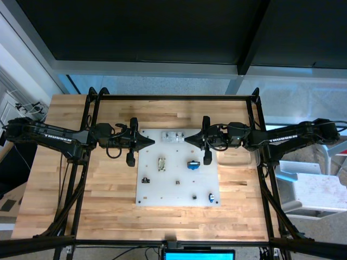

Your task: Unfasten the M12 fastener and place in the container

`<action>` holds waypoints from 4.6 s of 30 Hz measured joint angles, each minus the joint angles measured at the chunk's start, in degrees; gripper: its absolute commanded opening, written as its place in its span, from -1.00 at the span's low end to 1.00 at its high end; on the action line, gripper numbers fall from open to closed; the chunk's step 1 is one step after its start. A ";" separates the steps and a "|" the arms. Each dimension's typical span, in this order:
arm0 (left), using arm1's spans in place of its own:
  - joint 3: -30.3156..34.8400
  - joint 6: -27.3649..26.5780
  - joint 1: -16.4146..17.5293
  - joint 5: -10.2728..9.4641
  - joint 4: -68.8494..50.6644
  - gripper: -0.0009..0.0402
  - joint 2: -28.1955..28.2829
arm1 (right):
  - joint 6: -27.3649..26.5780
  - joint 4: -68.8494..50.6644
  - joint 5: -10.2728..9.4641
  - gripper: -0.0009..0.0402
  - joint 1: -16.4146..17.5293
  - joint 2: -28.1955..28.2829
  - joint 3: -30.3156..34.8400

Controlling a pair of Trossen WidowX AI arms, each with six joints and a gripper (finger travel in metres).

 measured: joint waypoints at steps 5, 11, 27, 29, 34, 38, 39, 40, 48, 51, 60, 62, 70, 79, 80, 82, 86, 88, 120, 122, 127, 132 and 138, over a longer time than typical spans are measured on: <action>0.00 0.00 0.00 0.00 0.00 -0.96 0.00 | 0.22 -20.76 -0.07 -0.96 0.59 -1.46 4.81; 0.00 -0.02 0.00 -0.02 0.02 -0.96 0.00 | 0.26 -37.24 -0.44 -0.96 4.28 -0.42 11.34; -0.02 0.00 0.00 -0.02 0.00 -0.96 0.00 | 13.53 -77.24 -0.48 -0.96 14.08 11.65 34.95; -0.02 -0.02 0.00 0.00 0.00 -0.96 0.00 | 15.37 -80.74 -1.16 -0.96 14.73 14.23 37.81; 0.00 0.00 0.00 -0.02 -0.02 -0.96 0.00 | 19.74 -89.22 -1.75 -0.96 16.63 21.11 45.11; -0.02 0.00 0.00 0.00 -0.04 -0.96 0.00 | 23.74 -95.10 -1.68 -0.96 18.01 26.75 50.71; -0.02 0.00 0.00 0.00 -0.04 -0.96 0.00 | 25.03 -96.19 -1.62 -0.96 18.27 27.96 51.82; -0.02 -0.02 0.00 0.00 -0.02 -0.96 0.00 | 26.43 -97.26 -1.51 -0.96 18.56 29.05 52.85; 0.00 0.00 0.00 -0.02 -0.02 -0.96 0.00 | 34.27 -98.53 -1.33 -0.96 21.14 35.21 56.65; -0.02 0.00 0.00 -0.02 -0.02 -0.96 0.00 | 38.71 -98.86 -1.81 -0.96 21.57 37.35 56.72; 0.00 0.00 0.00 0.00 -0.02 -0.96 0.00 | 44.11 -97.15 -1.86 -0.95 22.53 41.00 56.72; 0.00 -0.02 0.00 -0.02 0.00 -0.96 0.00 | 44.92 -96.96 -1.90 -0.92 22.75 41.35 56.72; -0.02 0.00 0.00 -0.02 0.00 -0.96 0.00 | 46.82 -96.67 -1.75 -0.49 23.71 42.99 56.98; -0.02 0.00 0.00 -0.02 0.00 -0.96 0.00 | 47.78 -95.91 -1.01 -0.04 25.27 44.74 57.00; 0.00 0.00 0.00 0.00 0.00 -0.96 0.00 | 47.84 -95.89 -1.07 -0.01 25.44 44.98 57.00; -0.02 0.00 0.00 -0.02 -0.04 -0.96 0.00 | 47.84 -95.73 -1.09 0.05 25.75 45.48 56.98; -0.02 0.00 0.00 0.00 0.00 -0.96 0.00 | 47.84 -95.25 -1.05 0.13 26.14 46.31 56.98; 0.00 0.00 0.00 0.00 0.00 -0.96 0.00 | 47.87 -94.73 -1.07 0.16 26.25 46.80 56.98; 0.00 0.00 0.00 -0.02 0.00 -0.96 0.00 | 40.74 -91.38 1.57 0.18 26.75 51.04 56.98; -0.02 0.00 0.00 -0.02 -0.02 -0.96 0.00 | 40.68 -91.38 1.55 0.18 26.75 51.04 56.98; -0.02 0.00 0.00 -0.02 -0.02 -0.96 0.00 | 40.41 -91.21 1.53 0.18 26.71 51.04 56.63; 0.00 0.00 0.00 -0.02 0.00 -0.96 0.00 | 40.44 -89.88 1.25 0.17 26.71 51.04 55.82; 0.00 -0.02 0.00 0.00 0.00 -0.96 0.00 | 40.52 -89.96 1.18 0.04 26.69 51.04 55.65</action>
